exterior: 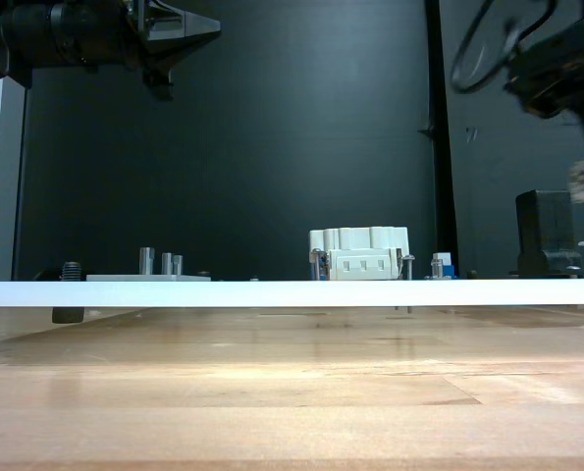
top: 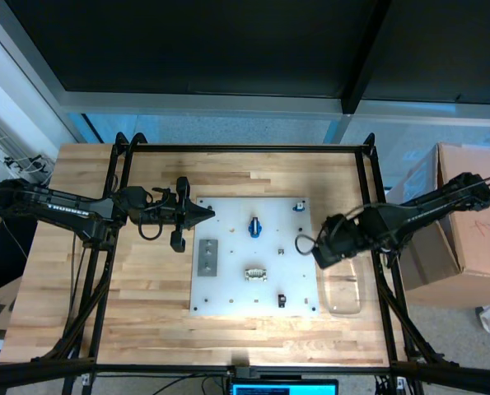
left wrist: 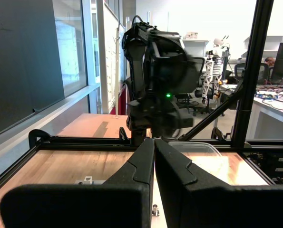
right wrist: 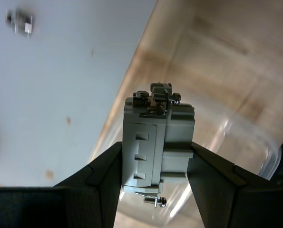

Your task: Remove the HAN10E connector from the taskboard and place in the container

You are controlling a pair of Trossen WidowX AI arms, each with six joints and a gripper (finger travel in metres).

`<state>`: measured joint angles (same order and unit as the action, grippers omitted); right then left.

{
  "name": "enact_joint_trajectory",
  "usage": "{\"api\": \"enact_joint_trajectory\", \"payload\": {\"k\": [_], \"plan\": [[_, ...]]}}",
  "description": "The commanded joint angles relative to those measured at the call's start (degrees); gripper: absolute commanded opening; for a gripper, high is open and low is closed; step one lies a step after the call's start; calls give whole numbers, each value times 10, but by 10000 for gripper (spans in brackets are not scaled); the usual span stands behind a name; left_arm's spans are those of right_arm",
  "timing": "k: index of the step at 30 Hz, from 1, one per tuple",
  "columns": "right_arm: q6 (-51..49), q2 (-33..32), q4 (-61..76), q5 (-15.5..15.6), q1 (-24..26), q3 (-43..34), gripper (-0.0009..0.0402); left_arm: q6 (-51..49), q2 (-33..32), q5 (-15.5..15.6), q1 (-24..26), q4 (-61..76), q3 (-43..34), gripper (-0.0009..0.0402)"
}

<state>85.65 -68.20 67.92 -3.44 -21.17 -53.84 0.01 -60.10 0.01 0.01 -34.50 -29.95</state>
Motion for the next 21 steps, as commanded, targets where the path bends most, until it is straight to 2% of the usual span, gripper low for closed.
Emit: {"api": "enact_joint_trajectory", "payload": {"k": [1,7,12,16,21], "plan": [[39,0,-1,0,-60,4,52,0,0,0,0,0,0,0],[70,0,-28,1,-146,23,52,0,0,0,0,0,0,0],[70,-7,-59,3,-175,38,64,0,0,0,0,0,0,0],[70,-17,-73,4,-176,47,103,0,0,0,0,0,0,0],[71,-25,-105,6,-177,62,176,0,0,0,0,0,0,0]]}}
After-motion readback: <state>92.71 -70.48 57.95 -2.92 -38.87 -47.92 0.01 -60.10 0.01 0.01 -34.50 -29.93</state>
